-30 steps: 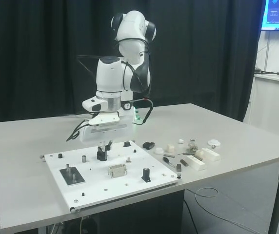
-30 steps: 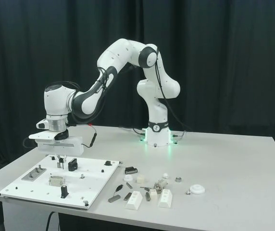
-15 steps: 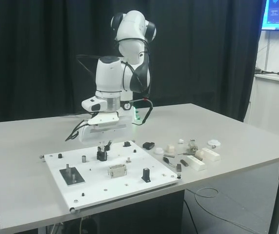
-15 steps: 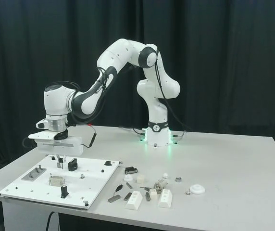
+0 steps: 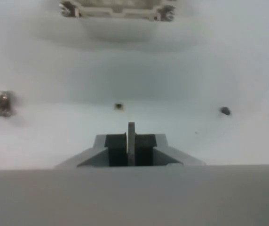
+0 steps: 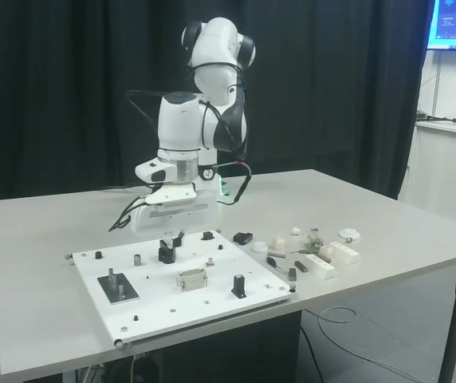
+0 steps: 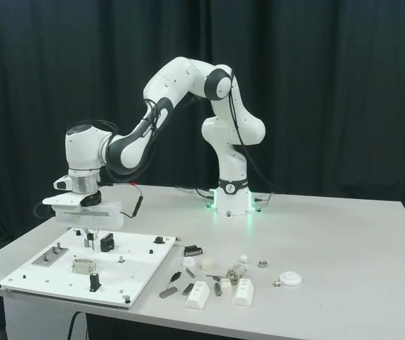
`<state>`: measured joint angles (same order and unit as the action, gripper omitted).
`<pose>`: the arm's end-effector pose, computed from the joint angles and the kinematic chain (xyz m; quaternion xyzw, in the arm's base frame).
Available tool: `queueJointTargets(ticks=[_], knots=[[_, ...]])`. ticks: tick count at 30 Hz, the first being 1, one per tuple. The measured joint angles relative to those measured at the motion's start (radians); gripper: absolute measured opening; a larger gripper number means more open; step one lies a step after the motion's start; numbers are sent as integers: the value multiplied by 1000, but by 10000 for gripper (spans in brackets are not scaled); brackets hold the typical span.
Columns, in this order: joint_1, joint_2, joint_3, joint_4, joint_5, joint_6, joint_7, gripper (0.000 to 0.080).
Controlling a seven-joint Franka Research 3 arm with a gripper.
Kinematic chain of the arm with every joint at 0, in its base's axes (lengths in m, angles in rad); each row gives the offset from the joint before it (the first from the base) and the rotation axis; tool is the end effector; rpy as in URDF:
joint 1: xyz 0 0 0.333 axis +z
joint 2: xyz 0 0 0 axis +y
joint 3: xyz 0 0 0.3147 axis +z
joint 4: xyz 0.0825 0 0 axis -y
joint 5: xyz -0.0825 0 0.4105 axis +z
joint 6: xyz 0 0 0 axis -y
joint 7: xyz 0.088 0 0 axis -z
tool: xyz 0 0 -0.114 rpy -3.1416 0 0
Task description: Place square peg 1.
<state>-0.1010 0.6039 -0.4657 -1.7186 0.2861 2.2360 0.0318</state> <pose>0.5988 -0.3378 0.2408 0.9378 -0.3467 -0.0095 0.0158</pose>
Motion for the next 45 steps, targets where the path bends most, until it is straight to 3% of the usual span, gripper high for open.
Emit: queueJointTargets(ticks=[16, 30, 45], knots=[[89, -54, 0, -1, 20, -123, 72, 31], [228, -106, 0, -19, 20, -241, 213, 31], [435, -161, 3, -96, 18, -271, 418, 31]])
